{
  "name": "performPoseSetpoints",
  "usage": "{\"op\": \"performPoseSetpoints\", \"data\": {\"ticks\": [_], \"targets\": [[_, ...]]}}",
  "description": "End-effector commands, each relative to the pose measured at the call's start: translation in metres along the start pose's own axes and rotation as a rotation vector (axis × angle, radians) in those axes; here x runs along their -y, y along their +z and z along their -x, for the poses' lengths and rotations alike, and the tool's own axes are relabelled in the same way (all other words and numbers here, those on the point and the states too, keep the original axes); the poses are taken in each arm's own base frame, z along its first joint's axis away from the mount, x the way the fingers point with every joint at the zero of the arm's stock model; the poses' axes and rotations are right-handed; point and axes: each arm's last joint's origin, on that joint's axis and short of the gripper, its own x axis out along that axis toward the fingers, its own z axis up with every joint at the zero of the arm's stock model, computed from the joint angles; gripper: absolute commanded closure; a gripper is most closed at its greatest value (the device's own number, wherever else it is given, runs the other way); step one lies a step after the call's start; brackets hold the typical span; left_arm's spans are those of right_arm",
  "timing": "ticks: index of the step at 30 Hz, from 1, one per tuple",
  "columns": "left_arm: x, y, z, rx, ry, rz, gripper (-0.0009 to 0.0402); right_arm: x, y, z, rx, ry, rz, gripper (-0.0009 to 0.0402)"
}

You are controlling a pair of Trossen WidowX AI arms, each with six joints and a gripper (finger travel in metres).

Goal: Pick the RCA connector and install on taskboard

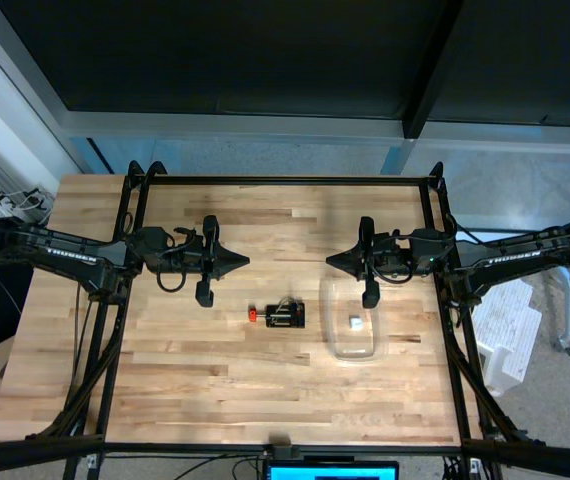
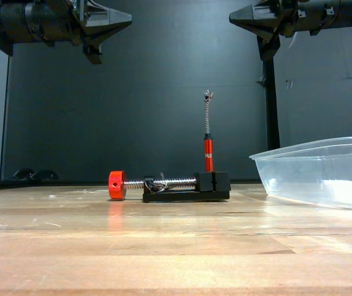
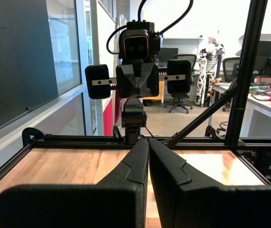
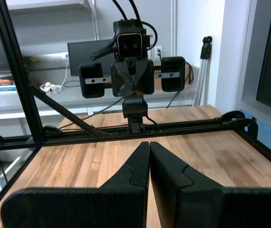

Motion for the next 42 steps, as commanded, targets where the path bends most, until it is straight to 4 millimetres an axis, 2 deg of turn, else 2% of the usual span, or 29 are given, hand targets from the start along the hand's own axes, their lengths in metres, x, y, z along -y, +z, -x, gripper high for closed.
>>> {"op": "performPoseSetpoints", "data": {"ticks": [1,42], "targets": [[0.0,0.0001,0.0,0.0,0.0,0.0,0.0393,-0.0001,-0.0005,0.0,-0.002,0.001,0.009,0.0393],[0.0,0.0001,0.0,0.0,0.0,0.0,0.0393,-0.0003,-0.0002,0.0001,0.005,0.002,0.044,0.0393]]}}
